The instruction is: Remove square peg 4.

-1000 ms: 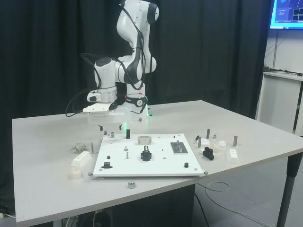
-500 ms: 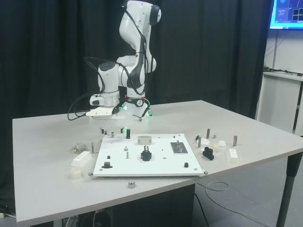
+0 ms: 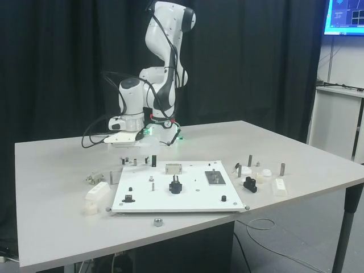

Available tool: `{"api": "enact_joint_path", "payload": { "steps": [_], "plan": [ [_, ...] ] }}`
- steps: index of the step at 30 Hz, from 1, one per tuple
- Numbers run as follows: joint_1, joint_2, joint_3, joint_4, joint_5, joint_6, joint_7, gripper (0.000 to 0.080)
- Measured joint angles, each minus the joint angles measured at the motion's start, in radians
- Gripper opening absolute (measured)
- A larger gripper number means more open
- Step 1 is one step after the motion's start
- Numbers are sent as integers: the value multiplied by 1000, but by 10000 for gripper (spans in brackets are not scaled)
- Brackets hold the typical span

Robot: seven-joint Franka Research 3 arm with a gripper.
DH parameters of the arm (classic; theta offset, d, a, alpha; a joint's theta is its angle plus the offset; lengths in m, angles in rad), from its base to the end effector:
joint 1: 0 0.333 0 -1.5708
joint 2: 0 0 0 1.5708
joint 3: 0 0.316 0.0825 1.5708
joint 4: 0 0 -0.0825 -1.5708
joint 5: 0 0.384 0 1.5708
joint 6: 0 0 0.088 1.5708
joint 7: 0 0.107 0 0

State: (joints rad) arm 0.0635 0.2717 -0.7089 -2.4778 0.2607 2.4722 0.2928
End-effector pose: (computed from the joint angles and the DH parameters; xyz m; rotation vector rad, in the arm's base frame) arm 0.3515 -0.2857 0.1955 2.6140 -1.7110 -0.3058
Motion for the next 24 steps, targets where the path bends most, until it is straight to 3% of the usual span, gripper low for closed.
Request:
{"api": "enact_joint_path", "payload": {
  "steps": [24],
  "plan": [
    [2,1,3,4,13,11,-16,800]
  ]
}}
